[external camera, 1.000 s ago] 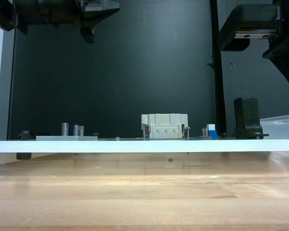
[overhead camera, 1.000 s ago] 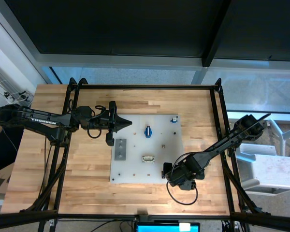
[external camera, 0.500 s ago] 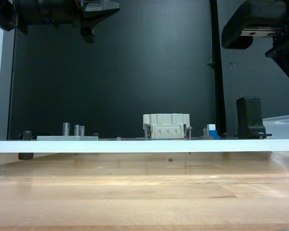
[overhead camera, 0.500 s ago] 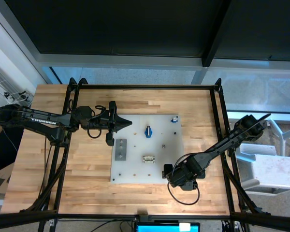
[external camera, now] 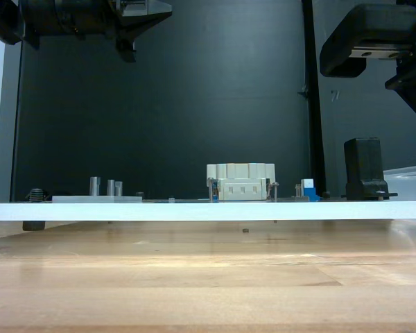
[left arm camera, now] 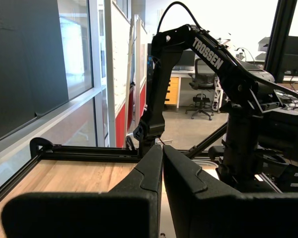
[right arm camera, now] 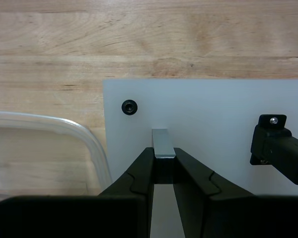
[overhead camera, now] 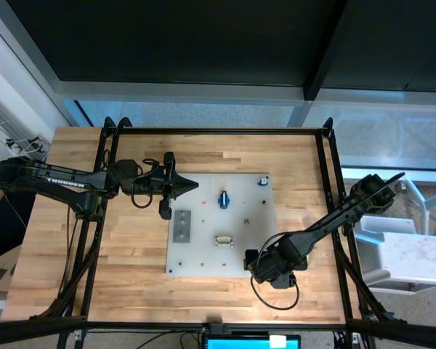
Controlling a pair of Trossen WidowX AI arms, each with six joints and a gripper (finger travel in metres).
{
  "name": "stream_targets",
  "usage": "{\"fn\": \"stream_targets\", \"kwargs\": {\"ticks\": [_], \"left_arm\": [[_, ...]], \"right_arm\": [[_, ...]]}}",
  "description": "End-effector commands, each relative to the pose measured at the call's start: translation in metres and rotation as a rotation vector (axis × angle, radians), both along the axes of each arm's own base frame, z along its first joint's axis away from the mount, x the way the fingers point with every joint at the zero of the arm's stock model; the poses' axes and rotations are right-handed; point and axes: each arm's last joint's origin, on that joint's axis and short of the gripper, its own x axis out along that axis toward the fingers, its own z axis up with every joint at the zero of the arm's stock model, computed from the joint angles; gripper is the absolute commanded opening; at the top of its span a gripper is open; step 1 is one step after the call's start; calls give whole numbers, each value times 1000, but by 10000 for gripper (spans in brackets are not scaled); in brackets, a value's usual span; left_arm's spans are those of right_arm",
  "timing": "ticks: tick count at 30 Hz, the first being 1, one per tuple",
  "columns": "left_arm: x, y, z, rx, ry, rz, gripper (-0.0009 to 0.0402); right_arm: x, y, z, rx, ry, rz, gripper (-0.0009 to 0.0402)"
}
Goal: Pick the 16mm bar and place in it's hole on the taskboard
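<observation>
The table (overhead camera: 131, 262) carries the white taskboard (overhead camera: 203, 254) in its middle, and my two arms reach in over it from either side. My left gripper (overhead camera: 195, 185) hangs high above the board's far left edge, fingers pressed together with nothing between them. My right gripper (right arm camera: 163, 154) hovers well above the board's near right corner. Its fingers are clamped on the bar (right arm camera: 163, 141), a short grey metal piece whose end sticks out past the fingertips toward the board below. So the bar is held, clear of any seat.

By my judgement the pick is done and I am in the carry. The placing is not yet begun.

A black block (external camera: 364, 166) stands on the board just beside where I hover, and a clear tray (right arm camera: 64, 129) lies off the board's edge. Across the board, toward its left side, sits a grey block (overhead camera: 182, 224) with a few pegs (external camera: 109, 187) standing upright on it. I take that to be where the bars seat, though I cannot tell from here which hole is mine.

The next move calls for carrying the bar leftward across the board at this height, passing over the black block. Then I must square it above its hole and lower it straight.
</observation>
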Motion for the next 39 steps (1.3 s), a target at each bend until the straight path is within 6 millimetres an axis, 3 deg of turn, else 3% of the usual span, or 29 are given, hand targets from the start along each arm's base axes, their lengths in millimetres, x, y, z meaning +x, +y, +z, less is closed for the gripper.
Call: {"fn": "stream_targets", "kwargs": {"ticks": [1, 7, 17, 21, 27, 39], "left_arm": [[0, 0, 0, 0, -1, 0, 0], [0, 0, 0, 0, -1, 0, 0], [0, 0, 0, 0, -1, 0, 0], [0, 0, 0, 0, -1, 0, 0], [0, 0, 0, 0, -1, 0, 0], [0, 0, 0, 0, -1, 0, 0]], "right_arm": [[1, 0, -2, 0, -9, -3, 0], [2, -1, -2, -18, -19, -51, 21], [-1, -2, 8, -4, -29, -63, 226], [-3, -3, 12, -8, -32, -67, 277], [-9, -7, 26, 10, -52, -95, 284], [-19, -14, 42, -5, -74, -97, 251]]}}
